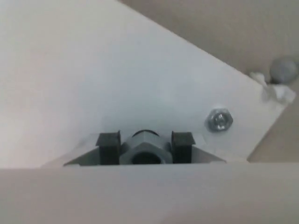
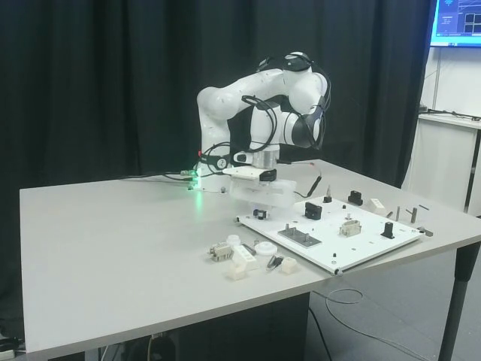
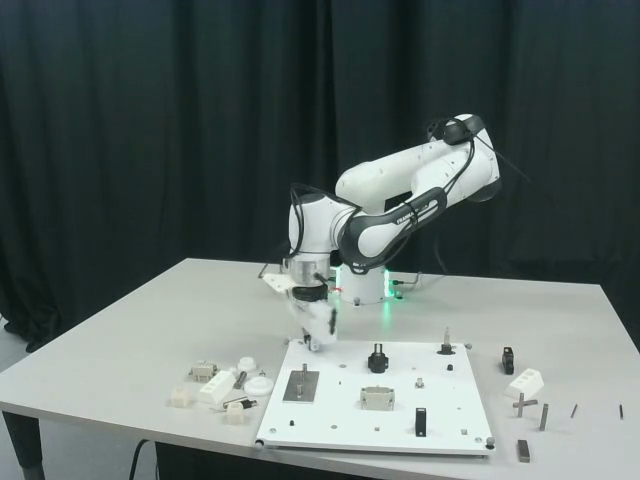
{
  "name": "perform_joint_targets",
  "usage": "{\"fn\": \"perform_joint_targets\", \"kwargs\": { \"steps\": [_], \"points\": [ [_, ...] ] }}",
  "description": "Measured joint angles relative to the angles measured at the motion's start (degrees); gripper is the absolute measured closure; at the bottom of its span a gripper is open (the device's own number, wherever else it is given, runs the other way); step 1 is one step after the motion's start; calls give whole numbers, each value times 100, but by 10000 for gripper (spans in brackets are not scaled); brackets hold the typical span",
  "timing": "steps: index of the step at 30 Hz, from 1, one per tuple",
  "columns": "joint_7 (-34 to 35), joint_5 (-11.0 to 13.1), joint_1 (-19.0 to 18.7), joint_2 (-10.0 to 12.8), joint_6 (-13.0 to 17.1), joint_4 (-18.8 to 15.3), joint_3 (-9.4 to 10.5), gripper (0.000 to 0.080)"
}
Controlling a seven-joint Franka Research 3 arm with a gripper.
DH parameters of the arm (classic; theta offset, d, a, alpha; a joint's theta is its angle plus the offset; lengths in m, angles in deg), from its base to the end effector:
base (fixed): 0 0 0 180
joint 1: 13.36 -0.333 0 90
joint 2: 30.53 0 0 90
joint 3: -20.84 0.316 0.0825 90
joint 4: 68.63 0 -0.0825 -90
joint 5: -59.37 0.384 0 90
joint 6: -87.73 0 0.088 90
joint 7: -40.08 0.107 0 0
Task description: Remove bolt 4.
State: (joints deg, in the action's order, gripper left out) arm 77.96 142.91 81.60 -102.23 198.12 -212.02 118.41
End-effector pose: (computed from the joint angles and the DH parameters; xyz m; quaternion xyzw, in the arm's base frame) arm 0.4281 -0.0389 0.1987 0.6837 -0.7296 0.0099 0.0115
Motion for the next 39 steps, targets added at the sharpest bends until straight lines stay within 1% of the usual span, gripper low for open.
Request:
{"fn": "perform_joint_targets", "kwargs": {
  "steps": [4,14,20,23,34,39],
  "points": [
    [-682,0,0,0,-9,3,-2,571],
    [-2038,0,0,0,-14,10,-4,573],
    [-3338,1,2,0,-31,13,-7,573],
    [-3839,3,6,0,-47,15,-11,573],
    [-5407,7,12,0,-77,23,-17,573],
    [-5955,8,16,0,-92,25,-21,573]
  ]
}}
